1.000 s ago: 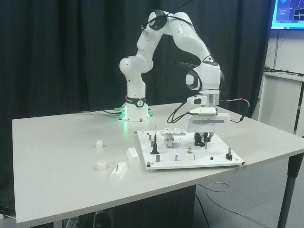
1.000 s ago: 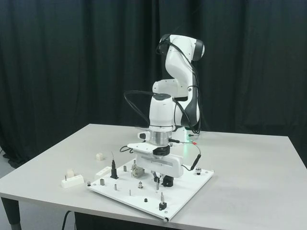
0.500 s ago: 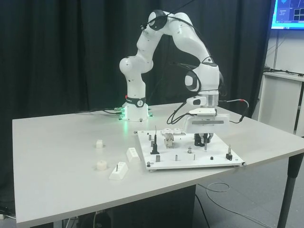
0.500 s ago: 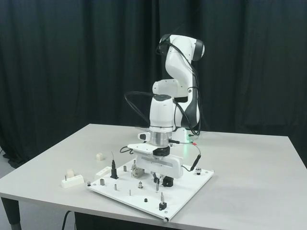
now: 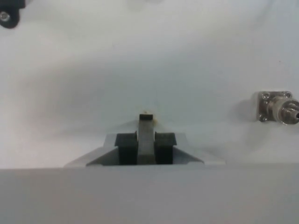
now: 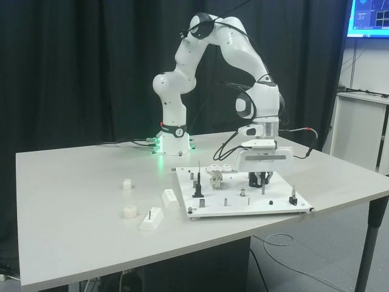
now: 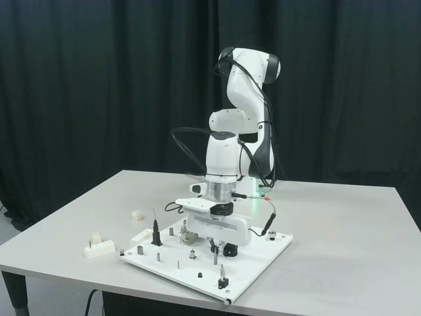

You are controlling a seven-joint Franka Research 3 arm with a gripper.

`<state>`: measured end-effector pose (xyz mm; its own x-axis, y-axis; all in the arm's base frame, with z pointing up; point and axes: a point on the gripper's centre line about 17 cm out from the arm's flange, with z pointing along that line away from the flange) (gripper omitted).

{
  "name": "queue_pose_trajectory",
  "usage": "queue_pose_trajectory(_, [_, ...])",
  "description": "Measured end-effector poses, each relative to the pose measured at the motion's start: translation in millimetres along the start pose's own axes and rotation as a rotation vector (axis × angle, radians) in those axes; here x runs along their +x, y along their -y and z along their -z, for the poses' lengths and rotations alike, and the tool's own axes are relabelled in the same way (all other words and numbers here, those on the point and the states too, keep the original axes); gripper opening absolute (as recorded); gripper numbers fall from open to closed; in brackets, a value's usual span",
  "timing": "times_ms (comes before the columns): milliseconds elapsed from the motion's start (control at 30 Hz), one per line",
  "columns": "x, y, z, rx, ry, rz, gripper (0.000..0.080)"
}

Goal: Insert square peg 2.

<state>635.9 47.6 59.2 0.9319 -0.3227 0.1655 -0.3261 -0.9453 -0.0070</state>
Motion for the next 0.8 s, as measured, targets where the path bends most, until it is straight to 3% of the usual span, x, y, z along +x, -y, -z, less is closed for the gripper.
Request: queue_pose_trajectory(800, [1.7,-0.4,-6.3,-0.002,-0.017,-0.012,0.0074])
